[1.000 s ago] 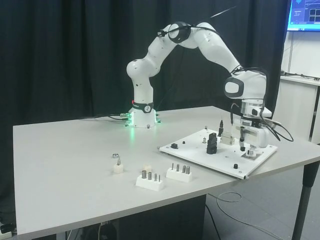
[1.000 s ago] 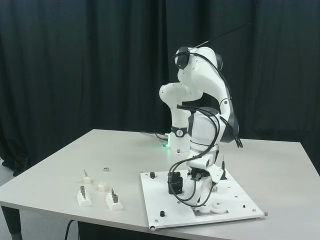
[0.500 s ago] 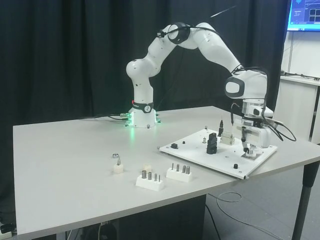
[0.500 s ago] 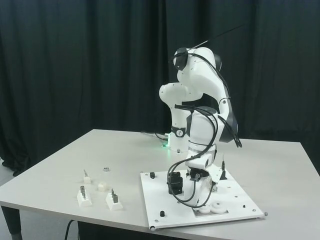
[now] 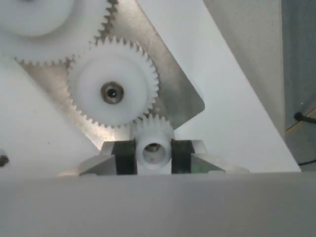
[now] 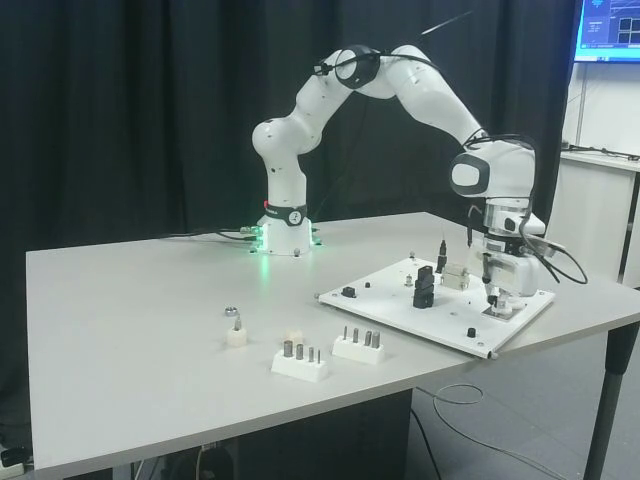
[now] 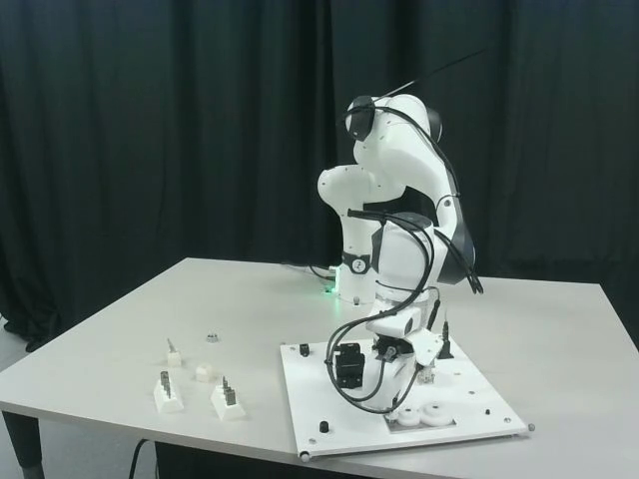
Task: Insert small gear.
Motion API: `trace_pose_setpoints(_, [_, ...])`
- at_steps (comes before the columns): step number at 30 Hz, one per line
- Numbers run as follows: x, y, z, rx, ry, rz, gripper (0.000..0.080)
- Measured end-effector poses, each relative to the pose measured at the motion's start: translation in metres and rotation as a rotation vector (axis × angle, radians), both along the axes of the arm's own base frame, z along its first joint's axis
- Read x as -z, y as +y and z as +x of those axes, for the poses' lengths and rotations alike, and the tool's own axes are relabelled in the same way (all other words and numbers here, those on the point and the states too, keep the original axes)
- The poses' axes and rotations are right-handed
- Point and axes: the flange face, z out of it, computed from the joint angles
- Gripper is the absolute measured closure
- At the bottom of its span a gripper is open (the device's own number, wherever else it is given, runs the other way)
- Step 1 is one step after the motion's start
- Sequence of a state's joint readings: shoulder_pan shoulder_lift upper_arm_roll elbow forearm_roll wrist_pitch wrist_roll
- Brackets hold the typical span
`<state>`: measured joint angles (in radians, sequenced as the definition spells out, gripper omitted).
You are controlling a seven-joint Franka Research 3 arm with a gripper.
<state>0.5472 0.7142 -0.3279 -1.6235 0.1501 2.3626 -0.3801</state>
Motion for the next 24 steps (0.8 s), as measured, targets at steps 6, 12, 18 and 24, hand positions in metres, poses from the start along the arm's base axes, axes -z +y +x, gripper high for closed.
trace_pose_setpoints(6, [-0.0001,-0.0004,0.0004,0.116,-0.003,0.014,0.0658])
trace_pose_setpoints(12, [0.0002,-0.0006,0.0006,0.179,-0.005,0.02,0.0658])
trace_pose_setpoints(18, [0.001,-0.0015,0.0009,0.189,-0.003,0.026,0.0658])
trace_pose_setpoints(24, [0.0025,-0.0018,0.0015,0.153,0.002,0.024,0.0658])
